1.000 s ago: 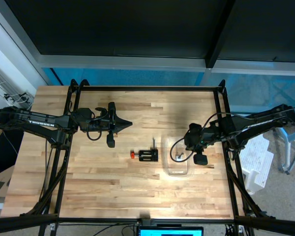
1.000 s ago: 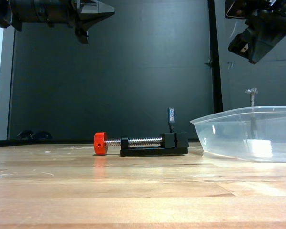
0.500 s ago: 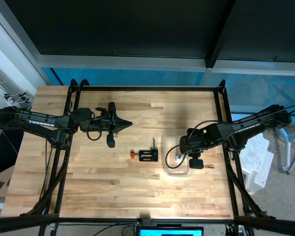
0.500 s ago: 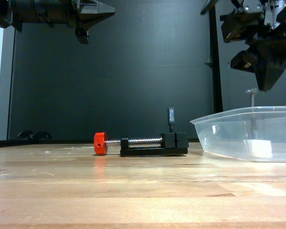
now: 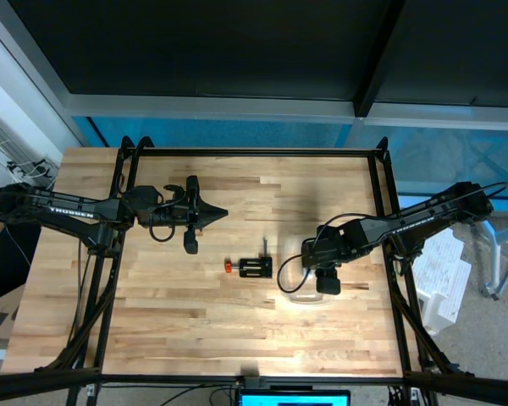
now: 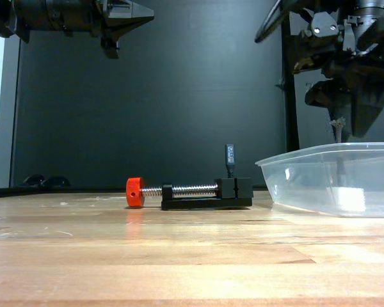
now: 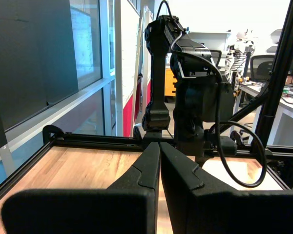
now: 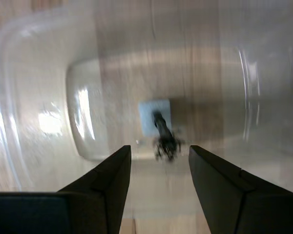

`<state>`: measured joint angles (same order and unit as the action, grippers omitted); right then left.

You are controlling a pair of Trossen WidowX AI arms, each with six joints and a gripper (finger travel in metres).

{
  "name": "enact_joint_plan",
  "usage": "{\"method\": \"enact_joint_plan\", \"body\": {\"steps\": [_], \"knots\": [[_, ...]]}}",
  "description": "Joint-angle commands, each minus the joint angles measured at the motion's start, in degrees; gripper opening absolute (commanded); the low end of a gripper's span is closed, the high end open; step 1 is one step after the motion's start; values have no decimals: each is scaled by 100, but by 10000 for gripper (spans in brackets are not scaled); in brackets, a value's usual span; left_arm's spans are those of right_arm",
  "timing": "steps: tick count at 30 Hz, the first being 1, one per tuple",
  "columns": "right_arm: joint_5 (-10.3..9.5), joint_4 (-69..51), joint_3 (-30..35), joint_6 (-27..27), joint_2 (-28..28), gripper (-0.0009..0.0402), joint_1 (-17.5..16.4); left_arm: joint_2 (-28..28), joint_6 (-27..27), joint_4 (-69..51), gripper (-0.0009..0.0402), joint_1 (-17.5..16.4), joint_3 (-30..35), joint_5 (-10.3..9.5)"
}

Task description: Pick the usb-c connector and install on the hub

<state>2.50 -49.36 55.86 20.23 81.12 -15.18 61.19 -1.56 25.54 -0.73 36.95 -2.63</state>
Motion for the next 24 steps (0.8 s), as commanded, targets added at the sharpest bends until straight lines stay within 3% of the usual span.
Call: {"method": "enact_joint_plan", "body": {"steps": [1, 14, 24], "knots": [[98, 42, -2, -9, 0, 171, -7, 2, 2, 2, 0, -2, 2, 0], [146, 262, -13, -9, 4, 172, -11, 2, 2, 0, 0, -2, 2, 2], [74, 337, -13, -122, 601, 172, -26, 2, 2, 0, 0, -2, 2, 0]]}}
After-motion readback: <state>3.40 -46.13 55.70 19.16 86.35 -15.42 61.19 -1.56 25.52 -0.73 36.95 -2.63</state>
